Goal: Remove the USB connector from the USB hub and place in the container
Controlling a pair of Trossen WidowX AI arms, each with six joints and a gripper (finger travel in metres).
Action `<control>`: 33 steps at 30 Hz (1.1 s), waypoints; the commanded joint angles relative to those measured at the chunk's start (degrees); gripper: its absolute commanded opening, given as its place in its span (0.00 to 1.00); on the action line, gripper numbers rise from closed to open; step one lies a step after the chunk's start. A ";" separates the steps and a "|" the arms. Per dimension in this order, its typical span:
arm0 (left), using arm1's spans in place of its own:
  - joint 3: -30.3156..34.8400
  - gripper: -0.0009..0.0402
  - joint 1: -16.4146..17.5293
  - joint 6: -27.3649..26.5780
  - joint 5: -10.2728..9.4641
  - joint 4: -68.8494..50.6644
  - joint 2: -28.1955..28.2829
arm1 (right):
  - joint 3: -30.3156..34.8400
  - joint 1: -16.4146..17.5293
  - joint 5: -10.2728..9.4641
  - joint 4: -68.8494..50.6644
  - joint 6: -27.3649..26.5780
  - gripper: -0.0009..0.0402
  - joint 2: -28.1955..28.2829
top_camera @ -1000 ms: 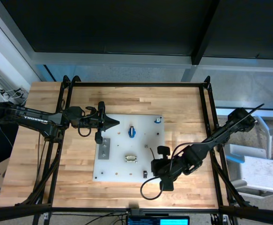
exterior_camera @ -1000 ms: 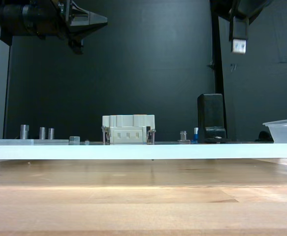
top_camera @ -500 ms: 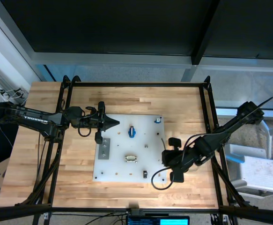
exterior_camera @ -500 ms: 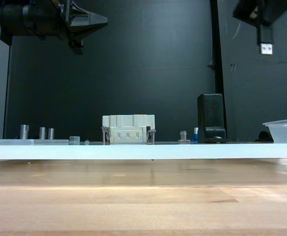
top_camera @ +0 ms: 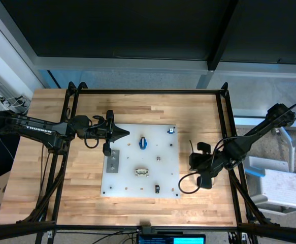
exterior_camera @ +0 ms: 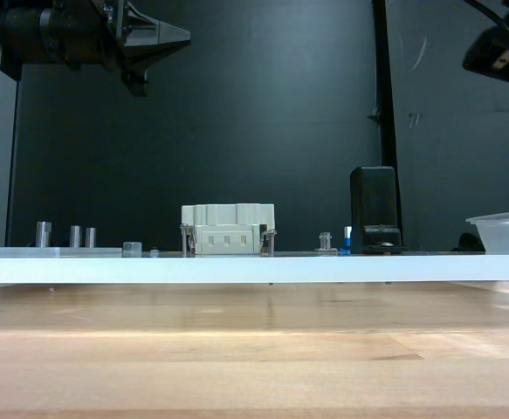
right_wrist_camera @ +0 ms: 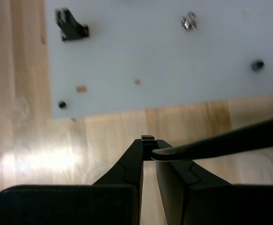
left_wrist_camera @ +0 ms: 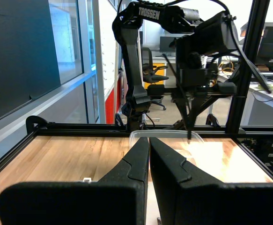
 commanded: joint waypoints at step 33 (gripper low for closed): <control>0.02 0.02 0.00 0.00 0.00 0.02 0.02 | -13.84 9.62 -1.31 -5.33 16.44 0.02 -11.47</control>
